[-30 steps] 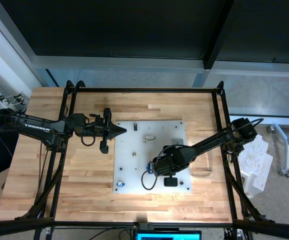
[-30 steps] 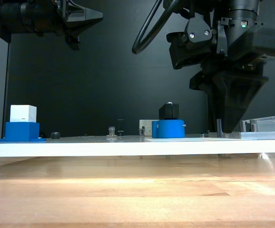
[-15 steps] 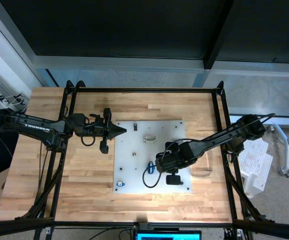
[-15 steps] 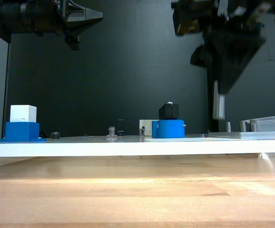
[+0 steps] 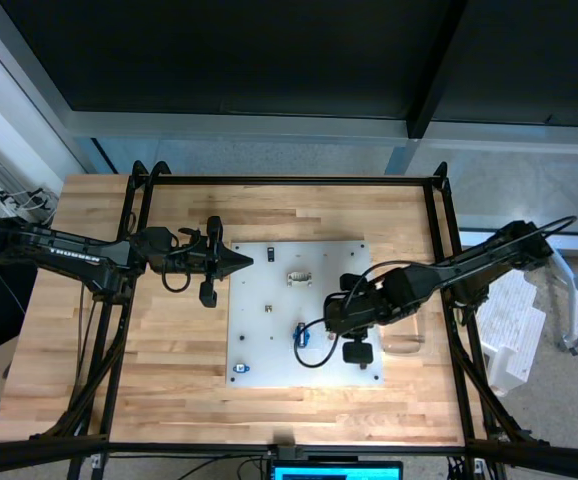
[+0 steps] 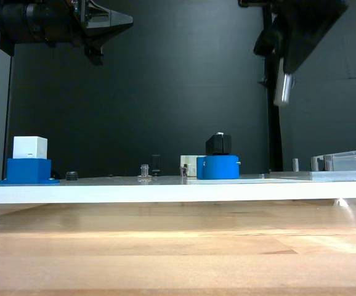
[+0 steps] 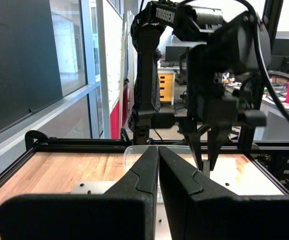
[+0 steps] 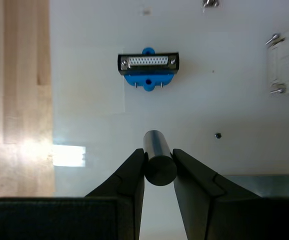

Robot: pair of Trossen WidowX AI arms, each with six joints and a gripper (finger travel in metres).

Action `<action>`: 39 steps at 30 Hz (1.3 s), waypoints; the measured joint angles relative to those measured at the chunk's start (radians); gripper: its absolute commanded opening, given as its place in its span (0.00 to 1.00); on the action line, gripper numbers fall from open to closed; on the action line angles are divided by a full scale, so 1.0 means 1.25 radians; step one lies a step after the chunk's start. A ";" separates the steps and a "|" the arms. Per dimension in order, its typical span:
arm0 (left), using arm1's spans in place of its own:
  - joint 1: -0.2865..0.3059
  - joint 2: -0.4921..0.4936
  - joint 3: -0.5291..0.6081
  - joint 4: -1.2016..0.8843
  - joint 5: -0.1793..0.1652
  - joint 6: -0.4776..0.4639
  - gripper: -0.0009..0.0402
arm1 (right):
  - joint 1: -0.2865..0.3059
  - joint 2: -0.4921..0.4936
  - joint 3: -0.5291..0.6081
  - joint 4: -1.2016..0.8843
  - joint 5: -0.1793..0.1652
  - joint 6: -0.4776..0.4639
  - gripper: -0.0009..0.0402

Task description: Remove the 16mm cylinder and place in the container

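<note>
Nearest, bare wood of the table [image 5: 169, 400] runs wide and open in front of the white board [image 5: 269, 345]. A white cube on a blue block [image 6: 29, 163] stands at the board's near-left corner. The blue fitting [image 6: 220, 166] stands further in, near the middle.

Above the board's right part, the right gripper [image 8: 159, 154] hangs high, its fingers clamped on the cylinder [image 6: 281, 90]. The cylinder points down, with open air between it and the board. A grey block [image 8: 257, 182] lies below it, off to one side. Black frame rails [image 5: 289, 181] bound the table's edges.

Half a second ago the cylinder hung just above the board. Now it is much higher and has shifted toward the tub side. The left arm has not moved.

The tub [image 5: 409, 330] lies just beside the board's right edge, right of the right gripper, and the wood shows through it.

Farthest, the left gripper [image 5: 241, 259] is held high by the board's far-left edge with its fingers together, well apart from the right arm.
</note>
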 measured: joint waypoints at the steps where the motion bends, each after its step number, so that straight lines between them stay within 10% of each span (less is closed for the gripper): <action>1: 0.000 0.000 0.000 0.000 0.000 0.000 0.02 | 0.000 -0.008 0.000 0.000 0.000 0.000 0.03; 39: 0.000 0.000 0.000 0.000 0.000 0.000 0.02 | -0.002 -0.107 -0.062 -0.048 0.003 -0.001 0.03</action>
